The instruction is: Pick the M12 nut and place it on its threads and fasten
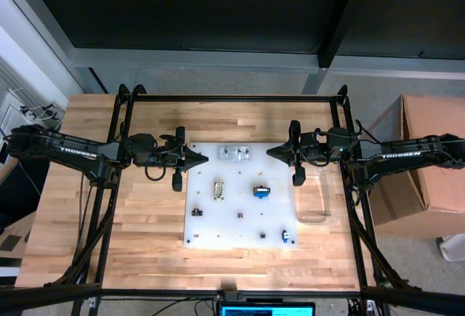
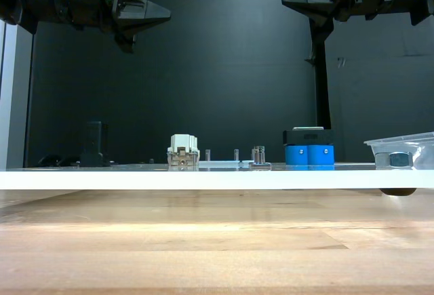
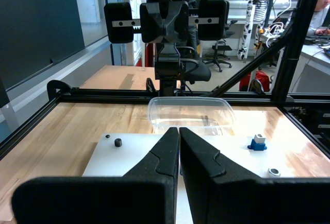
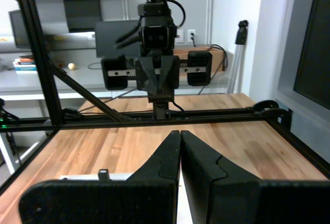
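Observation:
The silver M12 nut [image 1: 262, 235] sits on its stud near the white board's [image 1: 218, 221] near right edge, free of both grippers. In the low view the nut [image 2: 400, 161] rests down at board level with no ribs showing. The left wrist view shows the nut [image 3: 274, 171] as a silver ring. My left gripper [image 1: 203, 159] hangs high over the board's left edge, shut and empty [image 3: 179, 136]. My right gripper [image 1: 270, 153] hangs high over the board's far right part, shut and empty [image 4: 180, 136].
A clear tray [image 1: 314, 218] lies just right of the board and looks empty from above. On the board stand a blue block [image 1: 261, 191], a white connector [image 1: 218, 190] and a small blue piece [image 1: 287, 237]. A cardboard box [image 1: 429, 163] stands beyond the table's right edge.

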### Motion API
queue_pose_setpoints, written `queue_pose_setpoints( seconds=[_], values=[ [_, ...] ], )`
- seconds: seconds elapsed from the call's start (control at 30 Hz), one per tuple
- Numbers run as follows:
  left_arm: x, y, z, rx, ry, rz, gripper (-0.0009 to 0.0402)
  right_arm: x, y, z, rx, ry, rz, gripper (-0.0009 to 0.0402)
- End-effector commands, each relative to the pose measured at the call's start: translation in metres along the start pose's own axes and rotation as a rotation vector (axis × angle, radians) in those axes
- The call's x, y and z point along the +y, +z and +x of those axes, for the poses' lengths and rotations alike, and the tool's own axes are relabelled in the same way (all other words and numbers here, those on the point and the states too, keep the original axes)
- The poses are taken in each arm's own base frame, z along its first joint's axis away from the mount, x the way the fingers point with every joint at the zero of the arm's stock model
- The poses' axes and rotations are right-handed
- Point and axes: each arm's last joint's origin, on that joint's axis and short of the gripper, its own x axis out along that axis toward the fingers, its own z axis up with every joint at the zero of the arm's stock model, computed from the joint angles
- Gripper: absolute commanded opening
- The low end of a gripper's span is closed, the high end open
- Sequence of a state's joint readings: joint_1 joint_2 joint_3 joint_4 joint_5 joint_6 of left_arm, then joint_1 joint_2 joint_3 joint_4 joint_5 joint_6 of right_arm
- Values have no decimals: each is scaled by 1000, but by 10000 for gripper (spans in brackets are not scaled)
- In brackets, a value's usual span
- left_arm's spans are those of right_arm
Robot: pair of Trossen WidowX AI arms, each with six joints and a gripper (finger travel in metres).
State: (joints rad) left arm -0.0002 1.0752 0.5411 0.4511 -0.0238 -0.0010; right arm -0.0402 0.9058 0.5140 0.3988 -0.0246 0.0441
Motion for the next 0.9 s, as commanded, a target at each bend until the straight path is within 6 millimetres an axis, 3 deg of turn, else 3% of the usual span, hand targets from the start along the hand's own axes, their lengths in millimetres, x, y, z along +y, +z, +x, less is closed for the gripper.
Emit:
queue_pose_setpoints(
  seconds=[0.03,0.9],
  values=[
    [0,1,0,-5,0,-1,0,0,0,1,-6,-2,-5,0],
    [-1,11,-1,-108,-36,-1,0,0,2,1,-27,-7,0,0]
  ],
)
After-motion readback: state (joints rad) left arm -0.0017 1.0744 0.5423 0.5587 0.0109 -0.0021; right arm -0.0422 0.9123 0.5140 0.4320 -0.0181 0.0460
